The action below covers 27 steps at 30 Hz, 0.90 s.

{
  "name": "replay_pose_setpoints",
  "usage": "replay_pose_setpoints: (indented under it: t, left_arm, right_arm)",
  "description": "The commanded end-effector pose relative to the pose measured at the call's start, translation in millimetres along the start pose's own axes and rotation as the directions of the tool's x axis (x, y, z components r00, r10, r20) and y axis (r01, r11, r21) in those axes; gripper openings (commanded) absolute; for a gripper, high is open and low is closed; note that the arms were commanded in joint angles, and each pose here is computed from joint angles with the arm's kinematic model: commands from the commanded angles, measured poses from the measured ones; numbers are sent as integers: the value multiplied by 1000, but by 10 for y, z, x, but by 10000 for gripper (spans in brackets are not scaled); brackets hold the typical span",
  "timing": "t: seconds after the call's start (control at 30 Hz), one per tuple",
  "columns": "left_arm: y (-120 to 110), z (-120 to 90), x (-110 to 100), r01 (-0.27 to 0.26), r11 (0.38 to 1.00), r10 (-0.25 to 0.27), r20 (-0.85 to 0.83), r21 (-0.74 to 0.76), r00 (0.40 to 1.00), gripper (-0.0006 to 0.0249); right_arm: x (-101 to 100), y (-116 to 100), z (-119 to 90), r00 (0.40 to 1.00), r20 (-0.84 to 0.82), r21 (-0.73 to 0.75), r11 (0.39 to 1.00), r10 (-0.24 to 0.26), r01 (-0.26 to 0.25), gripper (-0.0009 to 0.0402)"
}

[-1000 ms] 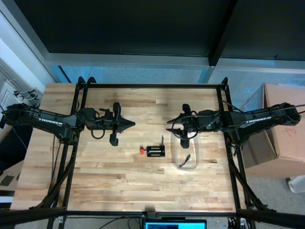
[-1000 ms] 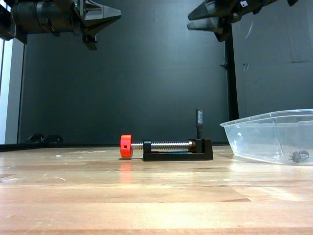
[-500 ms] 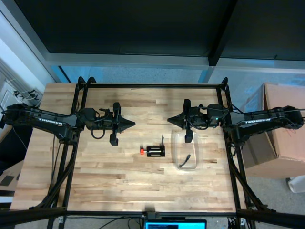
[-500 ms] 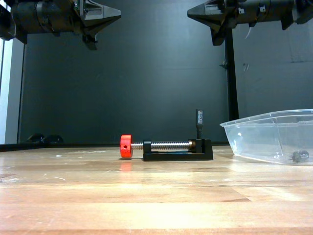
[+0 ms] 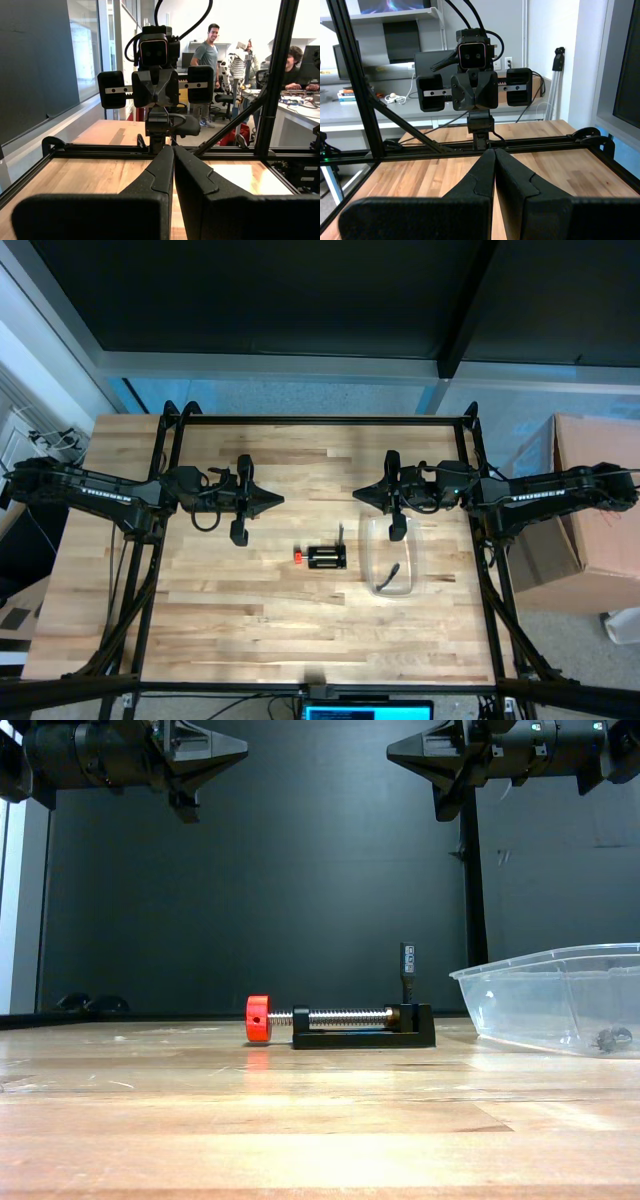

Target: Remove the USB-C connector from the USB-C receptacle and place in the container

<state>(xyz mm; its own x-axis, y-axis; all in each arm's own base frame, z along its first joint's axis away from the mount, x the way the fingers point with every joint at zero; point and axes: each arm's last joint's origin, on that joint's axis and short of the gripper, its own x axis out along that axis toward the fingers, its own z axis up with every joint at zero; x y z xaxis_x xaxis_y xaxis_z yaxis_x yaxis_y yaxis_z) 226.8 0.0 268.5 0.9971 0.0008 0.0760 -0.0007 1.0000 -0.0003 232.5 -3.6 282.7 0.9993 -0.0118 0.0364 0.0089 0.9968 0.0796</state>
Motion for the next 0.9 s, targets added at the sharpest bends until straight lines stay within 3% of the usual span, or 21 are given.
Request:
replay_pose_setpoints:
  t: [0.03,0.9]
  left_arm:
    - [1,0,1,0,1000,0,0,0,1000,0]
    - [0,0,1,0,1000,0,0,0,1000,0]
  right_arm:
    - [4,1,-5,1000,-3,1,1000,-1,1,0]
    - [3,-2,-33,999,-32,-2,1000,-5,5,0]
